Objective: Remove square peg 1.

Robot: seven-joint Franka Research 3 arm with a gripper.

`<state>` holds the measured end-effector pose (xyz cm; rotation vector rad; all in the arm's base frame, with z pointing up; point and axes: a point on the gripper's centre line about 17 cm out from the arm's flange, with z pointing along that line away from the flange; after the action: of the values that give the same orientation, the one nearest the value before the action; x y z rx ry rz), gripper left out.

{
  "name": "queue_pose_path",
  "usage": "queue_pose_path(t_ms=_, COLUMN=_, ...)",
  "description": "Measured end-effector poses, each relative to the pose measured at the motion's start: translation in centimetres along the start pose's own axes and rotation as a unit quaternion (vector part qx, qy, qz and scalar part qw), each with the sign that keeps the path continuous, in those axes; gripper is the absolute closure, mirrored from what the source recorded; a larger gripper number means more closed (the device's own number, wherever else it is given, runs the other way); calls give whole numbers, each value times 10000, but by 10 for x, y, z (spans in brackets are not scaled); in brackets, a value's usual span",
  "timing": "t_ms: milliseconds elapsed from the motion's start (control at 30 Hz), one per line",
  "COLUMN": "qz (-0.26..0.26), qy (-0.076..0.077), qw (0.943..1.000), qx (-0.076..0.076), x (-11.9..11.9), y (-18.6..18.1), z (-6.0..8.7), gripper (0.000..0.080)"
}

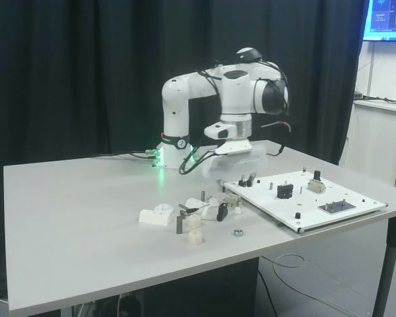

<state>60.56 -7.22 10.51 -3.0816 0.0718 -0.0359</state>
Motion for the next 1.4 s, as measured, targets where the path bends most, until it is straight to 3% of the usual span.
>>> queue_pose_path(t_ms=400, qz=190, qy=-94, qw=9997, qx=130, x=-5, y=-78, z=-5, gripper=3)
queue_pose_path(t_ms=767, qz=1031, qy=-140, qw=9945, qx=103, x=-15, y=-142, z=-9, gripper=3)
queue_pose_path(t_ms=1000, qz=1906, qy=-183, qw=9815, qx=-43, x=-23, y=-168, z=-9, gripper=3)
queue_pose_path(t_ms=1400, qz=3320, qy=-171, qw=9431, qx=-90, x=-30, y=-201, z=1, gripper=3)
